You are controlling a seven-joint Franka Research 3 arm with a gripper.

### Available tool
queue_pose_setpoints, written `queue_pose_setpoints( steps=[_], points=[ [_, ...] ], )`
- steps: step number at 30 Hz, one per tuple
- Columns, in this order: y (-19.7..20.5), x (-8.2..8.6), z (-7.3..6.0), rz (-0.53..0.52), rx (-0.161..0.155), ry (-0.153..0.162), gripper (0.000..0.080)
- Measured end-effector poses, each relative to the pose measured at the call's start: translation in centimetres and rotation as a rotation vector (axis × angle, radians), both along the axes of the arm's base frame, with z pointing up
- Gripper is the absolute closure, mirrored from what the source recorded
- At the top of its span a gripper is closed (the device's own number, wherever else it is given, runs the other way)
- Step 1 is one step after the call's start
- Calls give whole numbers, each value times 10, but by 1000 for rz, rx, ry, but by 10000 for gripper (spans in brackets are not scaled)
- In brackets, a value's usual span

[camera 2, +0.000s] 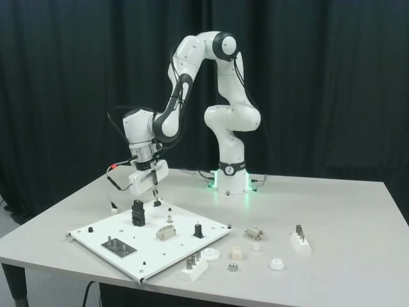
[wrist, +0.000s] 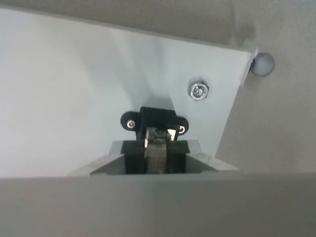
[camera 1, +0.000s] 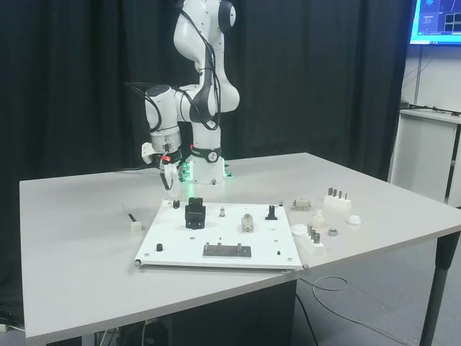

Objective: Insert Ethernet.

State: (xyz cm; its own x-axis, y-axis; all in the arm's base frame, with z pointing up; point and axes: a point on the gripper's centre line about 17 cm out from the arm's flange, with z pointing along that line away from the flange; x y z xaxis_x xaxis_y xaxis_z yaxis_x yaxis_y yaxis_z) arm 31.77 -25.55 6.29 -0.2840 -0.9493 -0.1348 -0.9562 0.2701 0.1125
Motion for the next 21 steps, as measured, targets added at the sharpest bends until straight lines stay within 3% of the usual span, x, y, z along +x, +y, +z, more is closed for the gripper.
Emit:
queue_pose_setpoints(
  steps=[21],
  points=[
    [-1, 0, 0, -25, 7, -7, 715]
  ],
)
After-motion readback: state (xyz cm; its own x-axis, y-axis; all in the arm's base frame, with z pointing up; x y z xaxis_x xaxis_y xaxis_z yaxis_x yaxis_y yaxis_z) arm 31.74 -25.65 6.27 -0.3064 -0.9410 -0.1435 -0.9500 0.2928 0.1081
